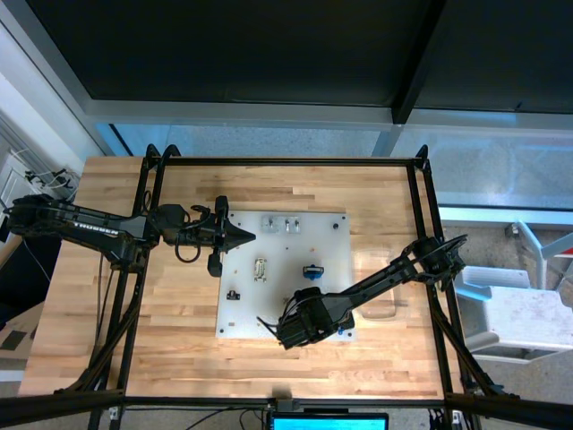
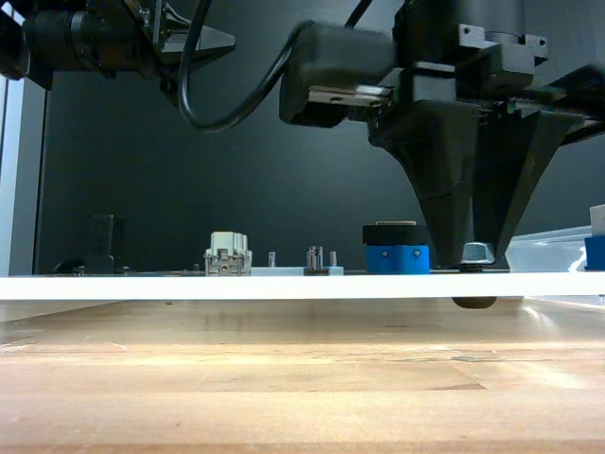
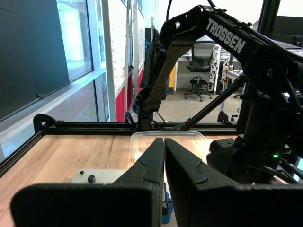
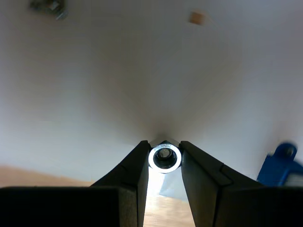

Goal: Pick the M12 fastener and fasten on the M12 threads

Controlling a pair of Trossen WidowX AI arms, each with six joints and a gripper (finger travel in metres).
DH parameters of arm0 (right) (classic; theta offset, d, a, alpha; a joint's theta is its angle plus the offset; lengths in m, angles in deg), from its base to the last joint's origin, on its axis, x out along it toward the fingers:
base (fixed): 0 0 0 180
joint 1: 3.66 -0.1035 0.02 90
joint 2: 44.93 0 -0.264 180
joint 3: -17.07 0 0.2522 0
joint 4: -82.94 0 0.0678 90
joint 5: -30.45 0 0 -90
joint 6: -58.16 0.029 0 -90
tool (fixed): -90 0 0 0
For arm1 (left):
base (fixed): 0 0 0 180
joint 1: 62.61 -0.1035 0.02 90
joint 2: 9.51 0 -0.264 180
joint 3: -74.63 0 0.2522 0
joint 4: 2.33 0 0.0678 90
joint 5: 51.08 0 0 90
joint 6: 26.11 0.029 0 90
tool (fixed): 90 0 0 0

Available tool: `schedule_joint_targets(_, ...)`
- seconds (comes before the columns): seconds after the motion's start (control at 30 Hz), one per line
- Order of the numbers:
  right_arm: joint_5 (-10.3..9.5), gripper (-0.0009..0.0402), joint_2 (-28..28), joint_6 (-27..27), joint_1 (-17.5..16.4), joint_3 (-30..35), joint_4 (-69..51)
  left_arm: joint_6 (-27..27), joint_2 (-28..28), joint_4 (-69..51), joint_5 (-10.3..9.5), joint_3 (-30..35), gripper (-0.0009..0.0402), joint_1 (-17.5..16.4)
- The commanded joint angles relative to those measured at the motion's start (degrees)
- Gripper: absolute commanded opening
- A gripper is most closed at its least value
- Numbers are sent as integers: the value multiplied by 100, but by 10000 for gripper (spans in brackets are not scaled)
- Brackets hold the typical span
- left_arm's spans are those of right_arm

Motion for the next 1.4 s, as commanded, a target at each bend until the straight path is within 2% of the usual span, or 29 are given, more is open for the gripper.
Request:
schedule_joint_targets(0.03,7,36,-2,811,0,2,24,2,0,4,2,2,0,0)
schedule_joint_targets(0.47,7,36,-2,4461,-7,2,35,2,0,2,2,2,0,0)
schedule_joint_targets(0.63,9,36,-2,5681,-15,2,33,2,0,2,2,2,0,0)
schedule_joint_targets(0.73,9,36,-2,6234,-20,2,33,2,0,2,2,2,0,0)
schedule_joint_targets(1.0,9,36,-2,7211,-35,0,33,2,0,2,2,2,0,0)
schedule_joint_targets(1.1,61,36,-2,7241,-42,0,33,2,0,2,2,2,0,0)
schedule_joint_targets(1.4,52,36,4,7193,-44,2,39,2,0,2,2,2,0,-2)
